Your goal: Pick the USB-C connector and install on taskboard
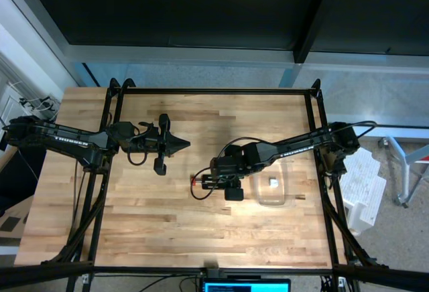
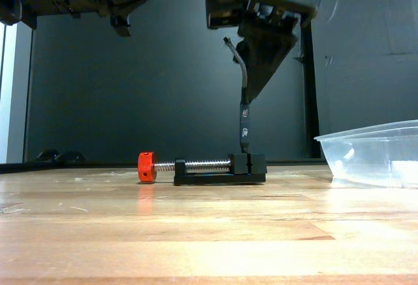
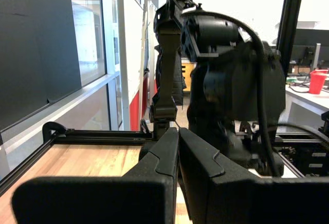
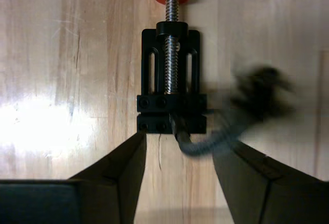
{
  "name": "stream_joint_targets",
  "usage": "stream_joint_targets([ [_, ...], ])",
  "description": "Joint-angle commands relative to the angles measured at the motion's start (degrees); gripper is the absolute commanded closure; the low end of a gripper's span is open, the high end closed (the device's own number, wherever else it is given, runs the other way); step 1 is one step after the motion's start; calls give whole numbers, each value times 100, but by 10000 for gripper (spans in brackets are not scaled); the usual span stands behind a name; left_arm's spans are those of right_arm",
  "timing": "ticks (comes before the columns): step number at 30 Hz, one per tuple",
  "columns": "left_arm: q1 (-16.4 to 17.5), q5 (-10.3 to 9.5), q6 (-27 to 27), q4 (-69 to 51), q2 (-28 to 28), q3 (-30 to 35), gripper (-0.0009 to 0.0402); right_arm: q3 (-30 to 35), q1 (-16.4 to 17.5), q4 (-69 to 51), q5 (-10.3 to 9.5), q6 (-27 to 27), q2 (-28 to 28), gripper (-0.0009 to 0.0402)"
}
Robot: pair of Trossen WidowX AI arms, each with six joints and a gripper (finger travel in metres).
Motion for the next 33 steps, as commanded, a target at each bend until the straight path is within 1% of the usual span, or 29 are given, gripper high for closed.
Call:
stream_joint_targets([
  [1, 0, 0, 0, 4, 0, 2, 393, 13, 4, -101, 7, -87, -184, 190],
  [5, 2, 0, 0, -7, 0, 2, 393, 13, 0, -208, 7, -105, -490, 170],
  [8, 2, 0, 0, 7, 0, 2, 393, 13, -2, -264, 9, -105, -704, 164],
  [15, 0, 0, 0, 4, 0, 2, 393, 13, 0, -378, 9, -105, -798, 172],
  [20, 0, 0, 0, -13, 0, 2, 393, 11, -2, -363, 4, -164, -846, 187],
  [23, 0, 0, 0, -4, 0, 2, 393, -46, -52, -223, 7, -282, -1023, 212],
  [28, 0, 0, 0, -94, 0, 2, 393, -271, -232, 284, 33, -479, -1556, 283],
  [29, 0, 0, 0, -98, 0, 2, 393, -358, -260, 450, 66, -505, -1657, 299],
  [33, 0, 0, 0, -101, 0, 2, 393, -953, -361, 1423, 57, -579, -2159, 368],
])
